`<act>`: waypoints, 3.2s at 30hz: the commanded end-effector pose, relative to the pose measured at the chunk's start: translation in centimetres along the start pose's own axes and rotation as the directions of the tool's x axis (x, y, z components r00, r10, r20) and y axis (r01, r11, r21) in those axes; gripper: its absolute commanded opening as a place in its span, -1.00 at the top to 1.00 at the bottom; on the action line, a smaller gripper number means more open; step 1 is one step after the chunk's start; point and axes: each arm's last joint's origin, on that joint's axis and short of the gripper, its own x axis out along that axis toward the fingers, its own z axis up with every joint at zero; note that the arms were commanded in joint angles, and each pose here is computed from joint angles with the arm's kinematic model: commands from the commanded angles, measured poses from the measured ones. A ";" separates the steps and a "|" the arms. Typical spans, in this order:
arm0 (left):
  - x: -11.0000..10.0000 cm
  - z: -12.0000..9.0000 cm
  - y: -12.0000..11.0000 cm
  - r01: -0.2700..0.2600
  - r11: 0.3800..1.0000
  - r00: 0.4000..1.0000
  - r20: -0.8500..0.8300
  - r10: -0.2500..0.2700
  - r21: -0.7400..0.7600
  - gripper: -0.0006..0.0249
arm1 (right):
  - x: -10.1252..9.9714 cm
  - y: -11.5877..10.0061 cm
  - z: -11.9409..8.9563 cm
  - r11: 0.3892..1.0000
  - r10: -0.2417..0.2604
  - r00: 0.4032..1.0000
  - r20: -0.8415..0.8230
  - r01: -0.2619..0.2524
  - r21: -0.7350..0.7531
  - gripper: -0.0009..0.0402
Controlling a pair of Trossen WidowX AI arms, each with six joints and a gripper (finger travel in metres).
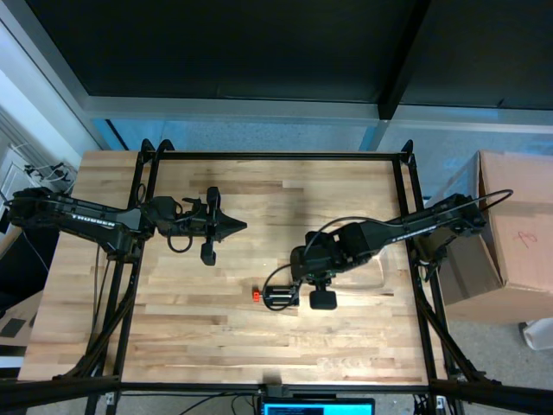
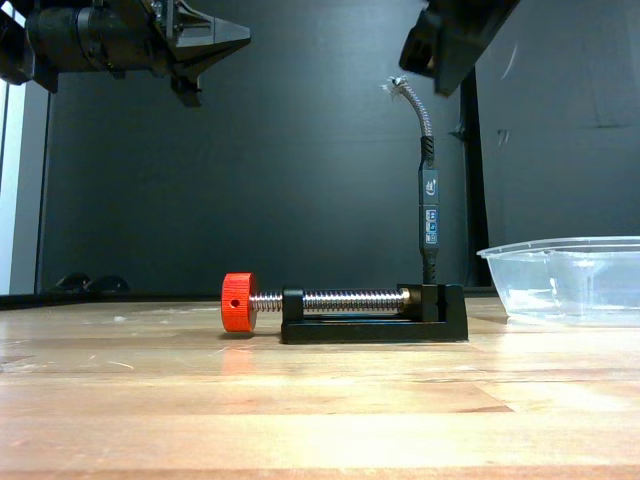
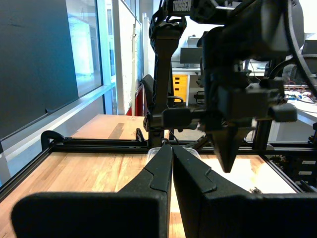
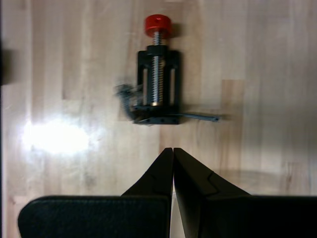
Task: Remove the USB-C connector from the USB-C receptacle and place in the container
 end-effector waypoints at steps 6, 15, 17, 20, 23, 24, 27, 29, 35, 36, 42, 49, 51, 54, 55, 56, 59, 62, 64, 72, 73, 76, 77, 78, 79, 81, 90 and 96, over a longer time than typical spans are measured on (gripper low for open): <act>0.0 0.0 0.0 0.000 1.000 1.000 0.000 0.000 0.000 0.95 | -0.1 1.1 -0.3 1.000 0.013 1.000 -0.004 -0.013 -0.014 0.96; 0.0 0.0 0.0 0.000 1.000 1.000 0.000 0.000 0.000 0.95 | 0.2 1.7 0.1 0.999 0.004 0.999 -0.037 -0.002 0.041 0.76; 0.0 0.0 0.0 0.000 1.000 1.000 0.000 0.000 0.000 0.95 | -0.1 1.8 0.6 0.999 -0.018 0.999 -0.042 0.020 0.040 0.62; 0.0 0.0 0.0 0.000 1.000 1.000 0.000 0.000 0.000 0.95 | -0.3 2.0 1.2 0.999 -0.030 0.998 -0.060 0.033 0.038 0.41; 0.0 0.0 0.0 0.000 1.000 1.000 0.000 0.000 0.000 0.95 | -0.2 2.1 1.5 0.997 -0.060 0.996 -0.072 0.063 0.038 0.24; 0.0 0.0 0.0 0.000 1.000 1.000 0.000 0.000 0.000 0.95 | -0.3 2.1 1.5 0.997 -0.063 0.995 -0.072 0.065 0.036 0.19; 0.0 0.0 0.0 0.000 1.000 1.000 0.000 0.000 0.000 0.95 | 0.1 2.2 1.6 0.997 -0.064 0.995 -0.080 0.067 0.035 0.12; 0.0 0.0 0.0 0.000 1.000 1.000 0.000 0.000 0.000 0.95 | 0.1 2.2 1.6 0.997 -0.064 0.995 -0.080 0.067 0.034 0.11; 0.0 0.0 0.0 0.000 1.000 1.000 0.000 0.000 0.000 0.95 | 0.6 2.4 1.3 0.995 -0.085 0.993 -0.082 0.089 0.045 0.15; 0.0 0.0 0.0 0.000 1.000 1.000 0.000 0.000 0.000 0.95 | 0.8 2.5 1.3 0.995 -0.081 0.994 -0.077 0.085 0.044 0.16; 0.0 0.0 0.0 0.000 1.000 1.000 0.000 0.000 0.000 0.95 | 2.8 3.1 1.6 0.996 -0.080 0.994 -0.079 0.084 0.044 0.16; 0.0 0.0 0.0 0.000 1.000 1.000 0.000 0.000 0.000 0.95 | 5.2 3.5 2.0 0.995 -0.088 0.990 -0.106 0.092 0.028 0.16; 0.0 0.0 0.0 0.000 1.000 1.000 0.000 0.000 0.000 0.95 | 5.9 3.6 2.1 0.995 -0.091 0.990 -0.111 0.094 0.027 0.16; 0.0 0.0 0.0 0.000 1.000 1.000 0.000 0.000 0.000 0.95 | 6.8 3.7 2.1 0.995 -0.095 0.988 -0.124 0.099 0.023 0.16; 0.0 0.0 0.0 0.000 1.000 1.000 0.000 0.000 0.000 0.95 | 7.0 3.7 2.1 0.995 -0.096 0.987 -0.128 0.100 0.020 0.16; 0.0 0.0 0.0 0.000 1.000 1.000 0.000 0.000 0.000 0.95 | 7.3 3.8 2.1 0.995 -0.099 0.986 -0.133 0.102 0.018 0.16; 0.0 0.0 0.0 0.000 1.000 1.000 0.000 0.000 0.000 0.95 | 7.6 3.8 2.0 0.995 -0.100 0.986 -0.131 0.103 0.016 0.16; 0.0 0.0 0.0 0.000 1.000 1.000 0.000 0.000 0.000 0.95 | 8.1 3.8 1.9 0.995 -0.097 0.987 -0.124 0.100 0.017 0.16; 0.0 0.0 0.0 0.000 1.000 1.000 0.000 0.000 0.000 0.95 | 8.4 3.8 1.7 0.995 -0.098 0.987 -0.126 0.100 0.017 0.16; 0.0 0.0 0.0 0.000 1.000 1.000 0.000 0.000 0.000 0.95 | 8.7 3.7 1.6 0.995 -0.096 0.988 -0.119 0.099 0.015 0.45; 0.0 0.0 0.0 0.000 1.000 1.000 0.000 0.000 0.000 0.95 | 8.7 3.7 1.6 0.995 -0.097 0.988 -0.118 0.099 0.015 0.50; 0.0 0.0 0.0 0.000 1.000 1.000 0.000 0.000 0.000 0.95 | 8.7 3.7 1.6 0.994 -0.105 0.988 -0.114 0.108 0.014 0.64; 0.0 0.0 0.0 0.000 1.000 1.000 0.000 0.000 0.000 0.95 | 8.7 3.7 1.6 0.993 -0.114 0.987 -0.112 0.116 0.013 0.68; 0.0 0.0 0.0 0.000 1.000 1.000 0.000 0.000 0.000 0.95 | 8.7 3.7 1.6 0.993 -0.116 0.987 -0.111 0.118 0.013 0.73; 0.0 0.0 0.0 0.000 1.000 1.000 0.000 0.000 0.000 0.95 | 8.7 3.7 1.6 0.993 -0.116 0.987 -0.111 0.118 0.013 0.77; 0.0 0.0 0.0 0.000 1.000 1.000 0.000 0.000 0.000 0.95 | 8.7 3.7 1.6 0.993 -0.117 0.987 -0.111 0.119 0.013 0.86; 0.0 0.0 0.0 0.000 1.000 1.000 0.000 0.000 0.000 0.95 | 8.6 3.6 1.6 0.993 -0.118 0.987 -0.109 0.120 0.014 0.95; 0.0 0.0 0.0 0.000 1.000 1.000 0.000 0.000 0.000 0.95 | 7.9 3.6 1.8 0.993 -0.113 0.989 -0.093 0.114 0.016 0.96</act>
